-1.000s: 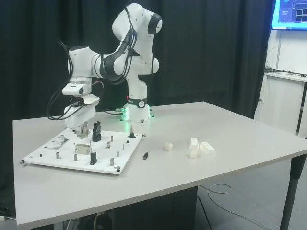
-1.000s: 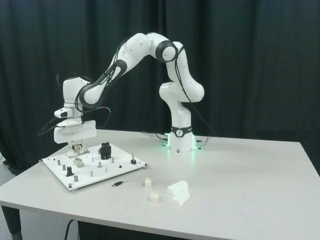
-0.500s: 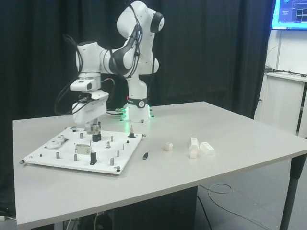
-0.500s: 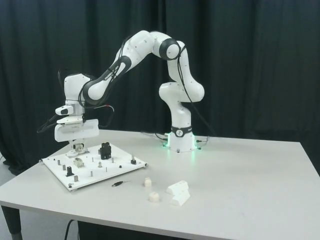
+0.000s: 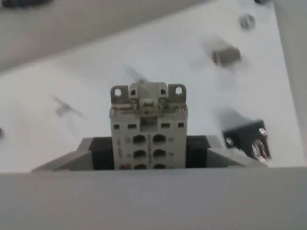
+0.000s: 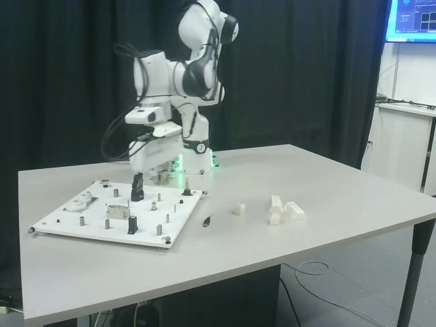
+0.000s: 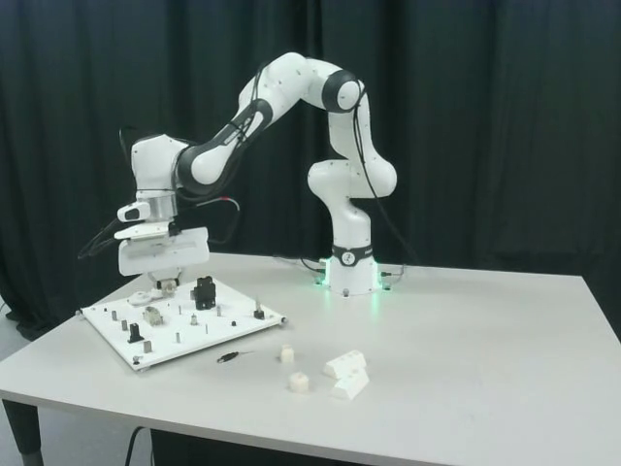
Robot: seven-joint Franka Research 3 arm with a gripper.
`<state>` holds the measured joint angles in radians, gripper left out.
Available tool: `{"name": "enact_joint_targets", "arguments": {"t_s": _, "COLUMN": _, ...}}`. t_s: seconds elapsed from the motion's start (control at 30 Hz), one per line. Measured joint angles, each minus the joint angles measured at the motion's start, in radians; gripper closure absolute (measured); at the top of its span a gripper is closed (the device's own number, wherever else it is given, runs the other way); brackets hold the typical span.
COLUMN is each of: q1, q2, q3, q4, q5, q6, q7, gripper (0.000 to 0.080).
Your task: Place waterproof.
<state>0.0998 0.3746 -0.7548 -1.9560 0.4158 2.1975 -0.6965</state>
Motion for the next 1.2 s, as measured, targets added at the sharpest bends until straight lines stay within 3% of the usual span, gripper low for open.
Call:
{"name": "enact_joint_targets", "arguments": {"t_s": 0.2, "q1": 0.070, "q2": 0.000, "q3": 0.001, "q4": 0.010, "q5": -0.013, "q6": -0.027, "q7": 0.152, "gripper": 0.0492}}
{"name": "enact_joint_targets", "arguments": {"t_s": 0.6, "q1": 0.190, "q2": 0.012, "q3": 0.015, "q4": 0.011, "q5": -0.053, "q6": -0.017, "q7": 0.428, "gripper": 0.0492}}
{"name": "enact_joint_targets", "arguments": {"t_s": 1.2, "q1": 0.210, "q2": 0.064, "q3": 0.114, "q4": -0.012, "q5": -0.063, "q6": 0.131, "q7": 0.642, "gripper": 0.0492}}
